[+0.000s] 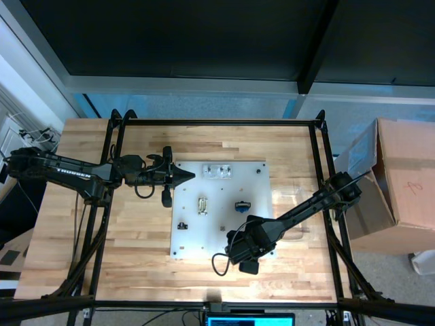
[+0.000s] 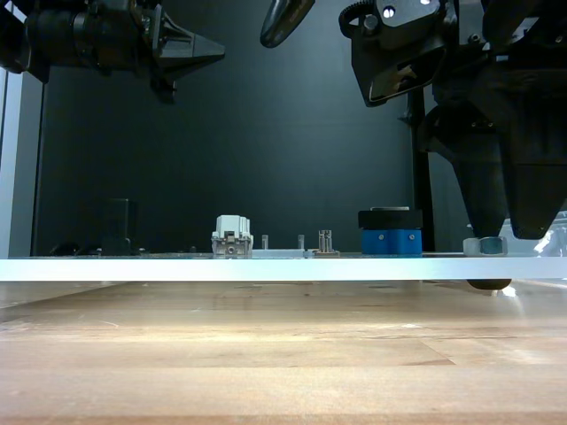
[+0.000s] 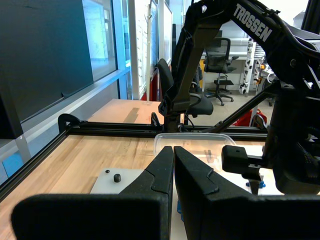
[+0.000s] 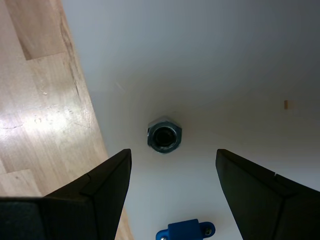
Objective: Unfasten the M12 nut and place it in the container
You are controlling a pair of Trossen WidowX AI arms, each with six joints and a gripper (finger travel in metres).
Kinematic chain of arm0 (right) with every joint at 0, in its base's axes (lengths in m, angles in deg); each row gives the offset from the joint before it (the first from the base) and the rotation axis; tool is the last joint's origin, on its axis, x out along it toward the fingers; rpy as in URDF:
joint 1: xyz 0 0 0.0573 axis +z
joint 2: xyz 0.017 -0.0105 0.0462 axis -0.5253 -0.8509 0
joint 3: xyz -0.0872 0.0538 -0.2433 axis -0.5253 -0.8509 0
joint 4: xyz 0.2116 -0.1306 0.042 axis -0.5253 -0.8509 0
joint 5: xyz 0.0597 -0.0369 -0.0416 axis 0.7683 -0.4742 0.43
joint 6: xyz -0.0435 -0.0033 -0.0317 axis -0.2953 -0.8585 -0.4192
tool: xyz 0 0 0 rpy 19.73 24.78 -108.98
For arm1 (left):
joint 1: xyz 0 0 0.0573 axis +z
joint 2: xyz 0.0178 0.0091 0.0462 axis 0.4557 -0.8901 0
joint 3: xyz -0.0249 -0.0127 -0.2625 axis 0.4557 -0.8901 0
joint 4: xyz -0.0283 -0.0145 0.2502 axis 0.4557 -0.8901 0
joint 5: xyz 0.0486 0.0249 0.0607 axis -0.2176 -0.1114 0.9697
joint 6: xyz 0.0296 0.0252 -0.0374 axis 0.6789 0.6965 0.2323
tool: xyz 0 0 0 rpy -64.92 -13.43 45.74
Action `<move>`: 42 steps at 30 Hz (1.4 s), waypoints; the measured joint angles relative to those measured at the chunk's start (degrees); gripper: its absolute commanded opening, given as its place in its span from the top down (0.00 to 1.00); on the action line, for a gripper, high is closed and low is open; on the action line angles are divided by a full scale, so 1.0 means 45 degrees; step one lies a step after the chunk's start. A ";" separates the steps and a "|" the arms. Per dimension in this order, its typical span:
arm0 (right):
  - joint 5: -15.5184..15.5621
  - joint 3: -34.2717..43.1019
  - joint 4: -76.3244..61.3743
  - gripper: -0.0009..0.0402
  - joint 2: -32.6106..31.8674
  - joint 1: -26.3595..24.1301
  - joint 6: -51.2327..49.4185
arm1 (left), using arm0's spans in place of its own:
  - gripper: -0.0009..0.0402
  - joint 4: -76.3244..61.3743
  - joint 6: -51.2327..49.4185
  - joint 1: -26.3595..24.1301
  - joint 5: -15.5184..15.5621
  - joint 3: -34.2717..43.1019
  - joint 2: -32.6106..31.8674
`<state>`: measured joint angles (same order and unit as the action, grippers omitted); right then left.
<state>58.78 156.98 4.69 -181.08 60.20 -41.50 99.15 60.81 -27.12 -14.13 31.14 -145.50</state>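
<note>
- My right gripper (image 4: 173, 159) hangs spread wide. The M12 nut (image 2: 485, 245) sits directly beneath it on its stud (image 4: 164, 136), axis upright, at the white board's (image 4: 210, 60) near right edge.
- My left gripper (image 3: 173, 152), pinched closed, hovers at the board's far left edge, well apart from the nut.

Lab: office chairs (image 3: 220, 50), framed workbench (image 1: 136, 234)

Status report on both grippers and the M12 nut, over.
Left gripper shut, above board's left edge. Right gripper open, directly over M12 nut. Nut on its stud, not held. Nothing between.
</note>
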 measured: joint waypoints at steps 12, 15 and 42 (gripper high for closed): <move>0.0005 -0.0272 0.0364 0.49 0.0000 -0.0015 0.0005 | 0.98 0.0010 0.0000 0.0000 0.0000 0.0000 0.0000; 0.0010 -0.0296 0.0423 0.58 0.0000 -0.0029 0.0005 | 0.98 0.0005 0.0000 0.0000 0.0000 0.0000 0.0000; 0.0155 -0.0389 0.0442 0.98 0.0034 -0.0039 -0.0282 | 0.98 0.0005 -0.0005 0.0000 -0.0005 0.0000 0.0000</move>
<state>59.48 155.24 6.68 -180.93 60.02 -42.77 99.17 60.79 -27.12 -14.15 31.14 -145.50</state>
